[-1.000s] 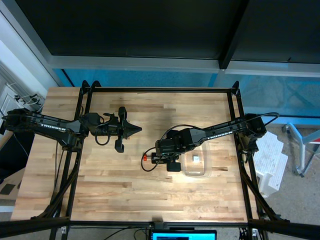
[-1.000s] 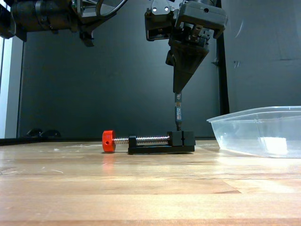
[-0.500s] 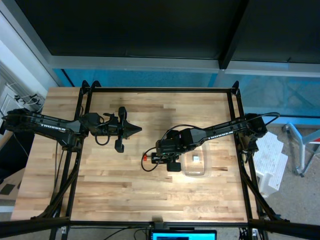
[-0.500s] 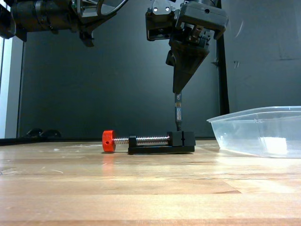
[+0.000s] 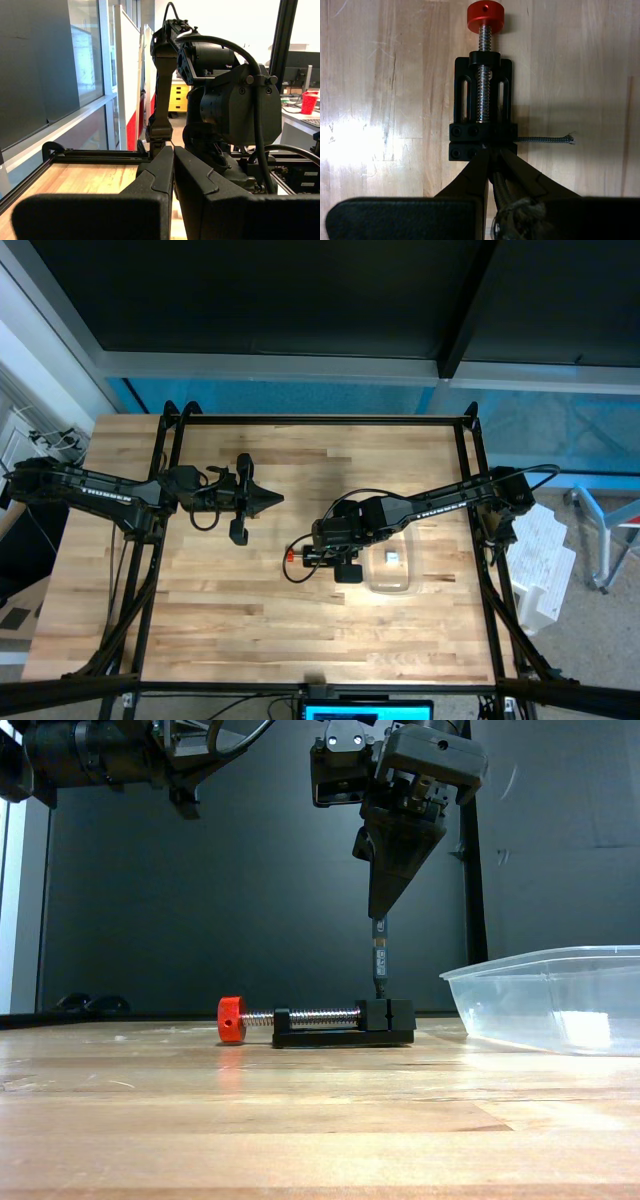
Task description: Pick the usb-c connector and install on the hub
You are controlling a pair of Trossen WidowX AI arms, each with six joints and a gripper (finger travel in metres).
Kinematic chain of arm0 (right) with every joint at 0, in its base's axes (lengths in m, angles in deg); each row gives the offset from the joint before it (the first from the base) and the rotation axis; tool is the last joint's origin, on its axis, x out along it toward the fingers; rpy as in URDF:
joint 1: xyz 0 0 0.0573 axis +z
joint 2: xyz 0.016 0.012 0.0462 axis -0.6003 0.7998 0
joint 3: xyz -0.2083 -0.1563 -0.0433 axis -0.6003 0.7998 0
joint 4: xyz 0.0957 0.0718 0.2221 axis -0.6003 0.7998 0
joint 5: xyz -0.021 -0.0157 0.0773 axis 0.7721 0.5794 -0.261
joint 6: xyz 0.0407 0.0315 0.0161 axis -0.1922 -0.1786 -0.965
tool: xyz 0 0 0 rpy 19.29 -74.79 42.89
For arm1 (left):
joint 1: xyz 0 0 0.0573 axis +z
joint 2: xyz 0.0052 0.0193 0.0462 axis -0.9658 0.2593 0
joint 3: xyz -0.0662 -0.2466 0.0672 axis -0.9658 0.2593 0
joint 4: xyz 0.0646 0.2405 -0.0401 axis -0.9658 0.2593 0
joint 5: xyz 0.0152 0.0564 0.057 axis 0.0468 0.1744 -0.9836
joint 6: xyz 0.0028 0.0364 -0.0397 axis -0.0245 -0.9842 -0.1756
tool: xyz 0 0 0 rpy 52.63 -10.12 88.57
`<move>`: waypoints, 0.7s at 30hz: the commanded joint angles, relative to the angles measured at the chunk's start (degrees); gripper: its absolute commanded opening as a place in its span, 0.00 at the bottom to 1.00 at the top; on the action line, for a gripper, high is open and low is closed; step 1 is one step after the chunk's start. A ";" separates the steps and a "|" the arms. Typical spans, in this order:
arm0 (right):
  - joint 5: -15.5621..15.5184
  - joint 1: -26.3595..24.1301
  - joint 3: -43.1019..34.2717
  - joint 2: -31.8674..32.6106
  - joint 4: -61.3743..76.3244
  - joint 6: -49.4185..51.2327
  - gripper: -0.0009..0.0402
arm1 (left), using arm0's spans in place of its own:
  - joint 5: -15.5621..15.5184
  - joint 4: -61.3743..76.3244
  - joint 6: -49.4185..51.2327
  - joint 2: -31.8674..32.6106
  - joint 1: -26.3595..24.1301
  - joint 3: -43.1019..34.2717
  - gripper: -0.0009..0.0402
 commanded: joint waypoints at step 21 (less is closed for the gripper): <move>-0.04 -0.15 3.04 -1.40 -3.21 0.28 0.02 | 0.02 -0.02 0.00 0.00 0.02 0.00 0.02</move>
